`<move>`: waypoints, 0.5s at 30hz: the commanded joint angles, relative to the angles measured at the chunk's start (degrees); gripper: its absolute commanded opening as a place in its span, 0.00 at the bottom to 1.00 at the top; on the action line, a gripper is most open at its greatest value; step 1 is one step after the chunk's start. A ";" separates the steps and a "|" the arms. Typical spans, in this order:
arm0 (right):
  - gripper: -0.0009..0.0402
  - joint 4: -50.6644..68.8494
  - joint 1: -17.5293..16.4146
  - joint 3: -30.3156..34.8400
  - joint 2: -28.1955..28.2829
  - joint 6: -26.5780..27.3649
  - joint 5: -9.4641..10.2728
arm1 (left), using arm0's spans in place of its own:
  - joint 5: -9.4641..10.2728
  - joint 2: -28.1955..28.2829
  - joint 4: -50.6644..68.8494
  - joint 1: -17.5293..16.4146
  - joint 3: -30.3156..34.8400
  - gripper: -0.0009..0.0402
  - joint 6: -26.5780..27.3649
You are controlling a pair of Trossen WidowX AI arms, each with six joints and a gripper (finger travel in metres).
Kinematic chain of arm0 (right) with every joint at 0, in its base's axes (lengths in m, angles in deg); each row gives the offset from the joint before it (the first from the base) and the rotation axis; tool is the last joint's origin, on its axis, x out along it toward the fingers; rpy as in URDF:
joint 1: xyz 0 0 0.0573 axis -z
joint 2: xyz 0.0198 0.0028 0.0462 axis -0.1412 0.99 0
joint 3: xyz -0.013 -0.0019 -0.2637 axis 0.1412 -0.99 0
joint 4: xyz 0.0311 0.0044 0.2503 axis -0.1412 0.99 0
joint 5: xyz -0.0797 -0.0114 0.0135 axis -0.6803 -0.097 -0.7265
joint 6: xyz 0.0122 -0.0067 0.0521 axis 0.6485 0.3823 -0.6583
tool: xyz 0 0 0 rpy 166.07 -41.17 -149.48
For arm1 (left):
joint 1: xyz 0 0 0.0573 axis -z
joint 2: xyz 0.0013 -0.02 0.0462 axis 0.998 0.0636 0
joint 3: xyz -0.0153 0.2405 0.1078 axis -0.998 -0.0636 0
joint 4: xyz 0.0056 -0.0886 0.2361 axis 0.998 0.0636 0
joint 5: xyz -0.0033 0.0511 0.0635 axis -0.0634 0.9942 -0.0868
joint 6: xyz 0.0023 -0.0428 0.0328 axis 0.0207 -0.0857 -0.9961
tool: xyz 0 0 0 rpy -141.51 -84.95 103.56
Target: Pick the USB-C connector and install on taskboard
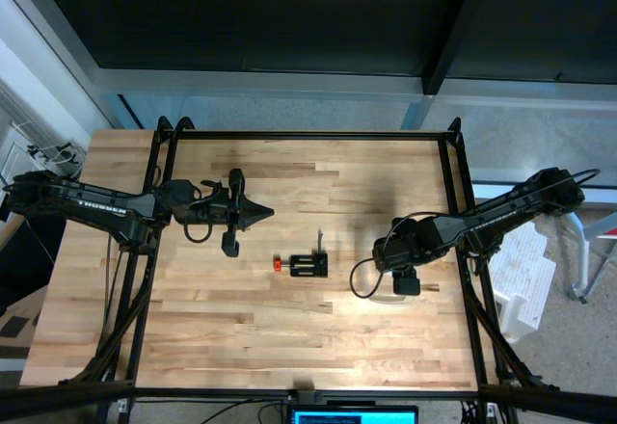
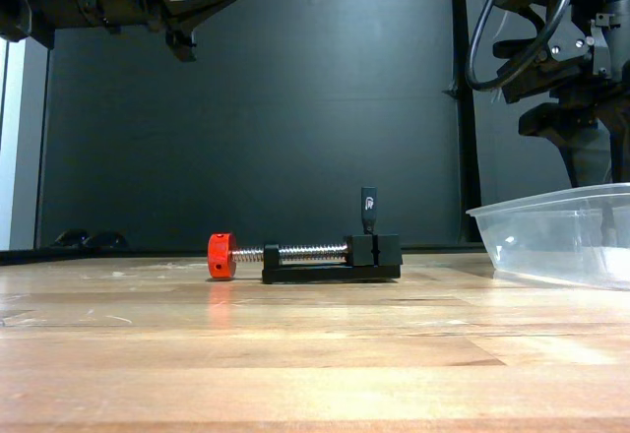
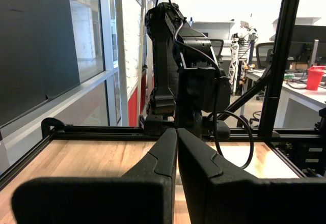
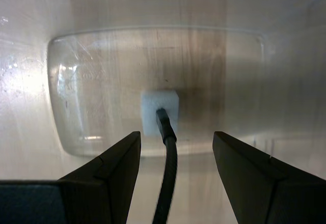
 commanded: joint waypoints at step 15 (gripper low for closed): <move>0.50 -5.53 -0.09 -3.82 -0.02 -0.42 0.11 | 0.00 0.02 0.00 0.00 0.00 0.02 -0.02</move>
